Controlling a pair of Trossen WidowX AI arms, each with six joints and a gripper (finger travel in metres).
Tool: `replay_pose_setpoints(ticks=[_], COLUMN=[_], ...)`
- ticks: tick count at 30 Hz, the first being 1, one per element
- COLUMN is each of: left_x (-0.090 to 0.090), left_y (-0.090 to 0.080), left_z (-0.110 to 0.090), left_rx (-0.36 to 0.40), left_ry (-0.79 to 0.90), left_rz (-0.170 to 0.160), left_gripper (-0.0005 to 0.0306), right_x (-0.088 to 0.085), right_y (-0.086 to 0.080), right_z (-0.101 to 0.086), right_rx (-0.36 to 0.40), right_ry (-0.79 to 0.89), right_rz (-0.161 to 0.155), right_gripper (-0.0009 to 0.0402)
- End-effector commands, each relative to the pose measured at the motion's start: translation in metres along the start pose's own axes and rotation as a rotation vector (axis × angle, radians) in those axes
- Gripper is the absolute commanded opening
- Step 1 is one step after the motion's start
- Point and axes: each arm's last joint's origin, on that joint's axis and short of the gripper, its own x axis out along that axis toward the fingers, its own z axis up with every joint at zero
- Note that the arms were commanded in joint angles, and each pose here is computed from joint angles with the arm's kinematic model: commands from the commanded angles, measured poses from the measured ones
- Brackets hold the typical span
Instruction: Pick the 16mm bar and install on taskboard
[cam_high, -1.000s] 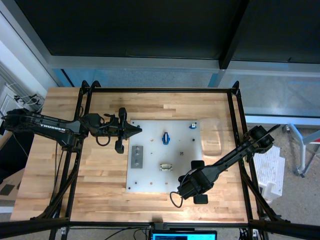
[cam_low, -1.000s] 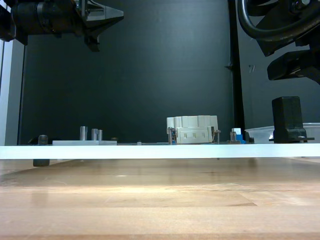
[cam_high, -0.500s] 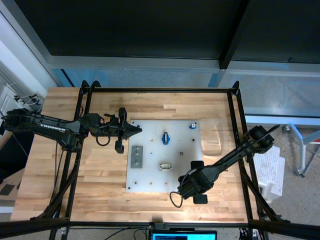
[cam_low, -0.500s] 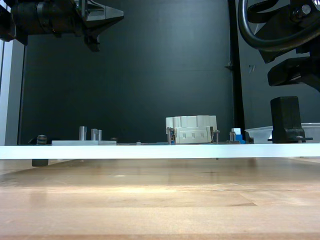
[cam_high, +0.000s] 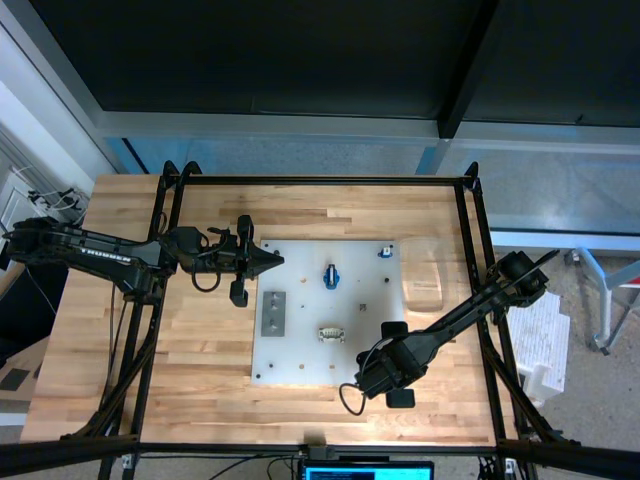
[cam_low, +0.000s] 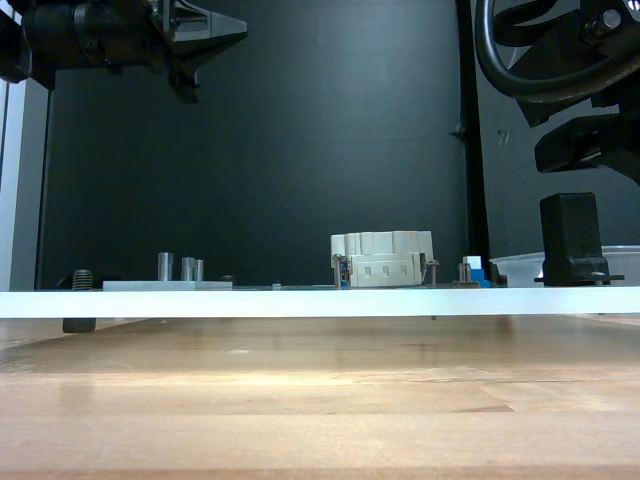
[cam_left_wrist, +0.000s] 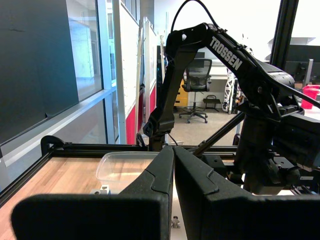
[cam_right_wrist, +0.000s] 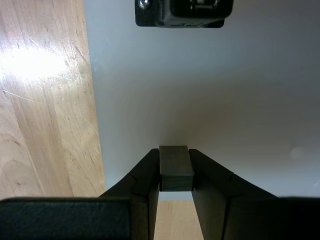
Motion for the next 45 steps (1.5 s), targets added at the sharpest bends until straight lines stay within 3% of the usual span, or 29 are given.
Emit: replay_pose_setpoints(ticks=[1,11,19,33,45], left_x=[0.0,0.0,0.0,0.0,0.0], left_y=[0.0,0.0,0.0,0.0,0.0], left_z=[0.0,0.0,0.0,0.0,0.0], left_rx=[0.0,0.0,0.0,0.0,0.0], left_ry=[0.0,0.0,0.0,0.0,0.0], left_rz=[0.0,0.0,0.0,0.0,0.0], left_gripper=[0.0,0.0,0.0,0.0,0.0], right_x=[-0.002,-0.006,-0.021,-0.055,-0.056], right_y=[0.001,0.0,-0.002,-0.005,-0.005], right_z=[0.001,0.0,-0.004,-0.007,-0.007], right_rx=[-0.002,0.0,-0.001,-0.003,-0.003], right_ry=[-0.005,-0.012,-0.021,-0.036,-0.038], right_rz=[0.003,0.008,0.014,0.018,0.016], right_gripper=[0.0067,0.0167,0.0215,0.0233,0.0233])
